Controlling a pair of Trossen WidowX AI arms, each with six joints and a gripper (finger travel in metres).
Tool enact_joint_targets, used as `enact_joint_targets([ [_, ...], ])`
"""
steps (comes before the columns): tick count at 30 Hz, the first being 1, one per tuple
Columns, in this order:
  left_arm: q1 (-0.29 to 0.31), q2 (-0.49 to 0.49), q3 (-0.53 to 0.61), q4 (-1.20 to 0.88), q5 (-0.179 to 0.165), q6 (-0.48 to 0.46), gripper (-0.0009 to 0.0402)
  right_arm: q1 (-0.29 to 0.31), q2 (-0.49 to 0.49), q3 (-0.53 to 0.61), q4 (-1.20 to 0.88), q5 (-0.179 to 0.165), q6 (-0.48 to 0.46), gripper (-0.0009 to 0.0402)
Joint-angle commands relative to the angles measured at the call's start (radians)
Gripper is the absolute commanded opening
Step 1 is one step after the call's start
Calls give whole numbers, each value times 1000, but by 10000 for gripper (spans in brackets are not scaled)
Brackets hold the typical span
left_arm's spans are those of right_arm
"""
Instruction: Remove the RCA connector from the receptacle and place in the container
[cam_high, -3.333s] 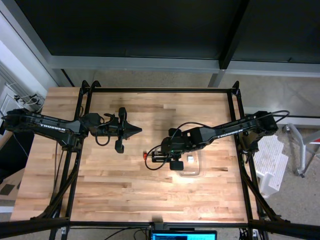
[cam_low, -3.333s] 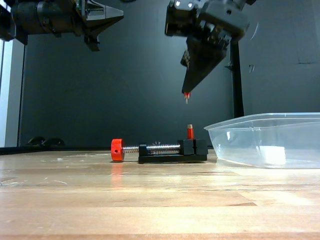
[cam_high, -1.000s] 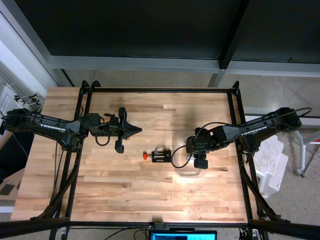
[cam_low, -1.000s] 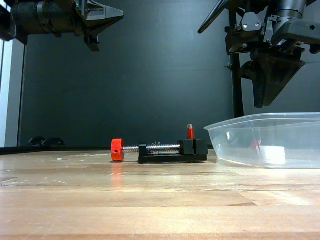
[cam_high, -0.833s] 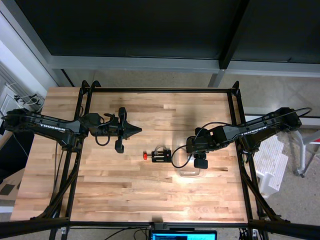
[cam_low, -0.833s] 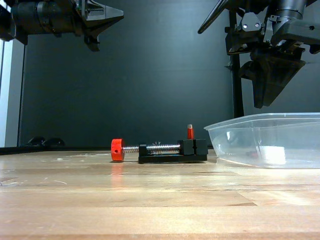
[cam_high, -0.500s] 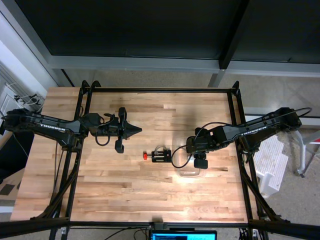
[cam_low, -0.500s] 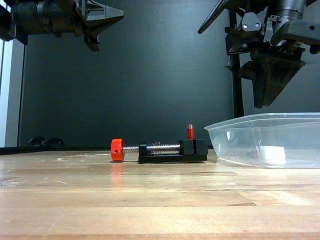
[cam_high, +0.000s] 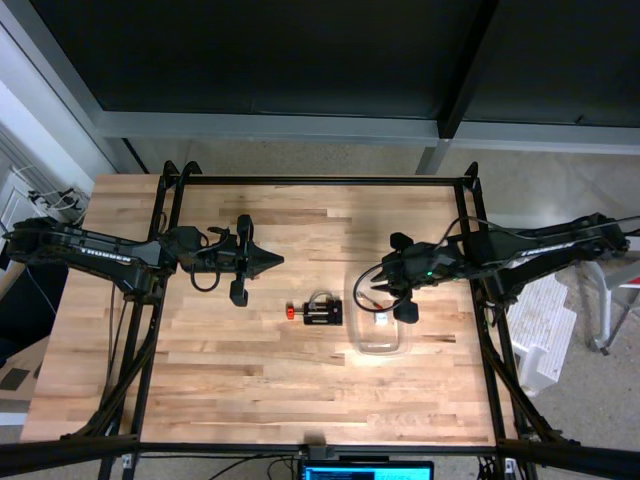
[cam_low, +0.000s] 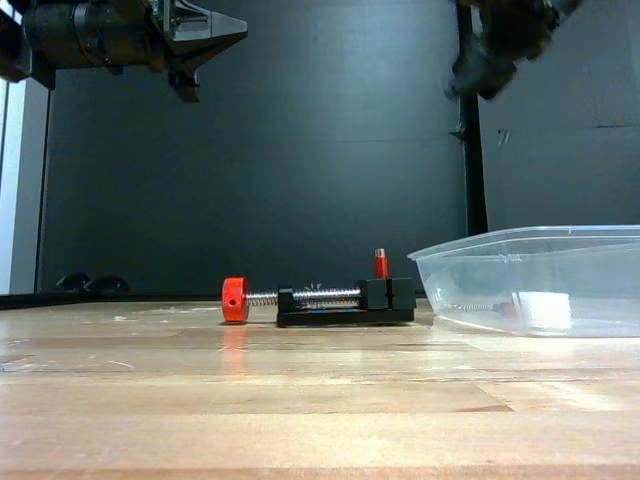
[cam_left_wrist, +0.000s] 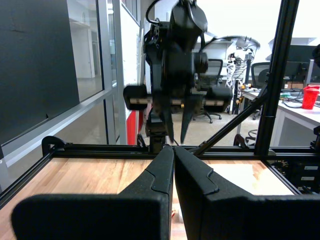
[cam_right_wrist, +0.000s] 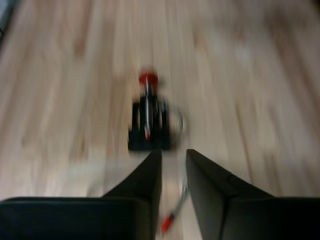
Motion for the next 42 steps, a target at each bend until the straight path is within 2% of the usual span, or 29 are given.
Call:
enact_joint_targets([
  [1,0,0,0,0,0,0,0,-3,-34,-23,121,10,-36,-4],
  [4,0,0,0,0,0,0,0,-10,-45,-33,201,11,-59,7],
  [9,0,0,0,0,0,0,0,-31,-45,-73,355,6,-83,1],
  [12,0,0,0,0,0,0,0,-56,-47,-119,475,-51,-83,-1],
  [16,0,0,0,0,0,0,0,-70,-48,-180,624,-57,-84,0],
  [18,0,0,0,0,0,0,0,-83,-48,-206,687,-80,-83,0],
  [23,0,0,0,0,0,0,0,-103,-48,-258,808,-81,-84,0],
  [42,0,0,0,0,0,0,0,-113,-48,-397,1103,-75,-76,0],
])
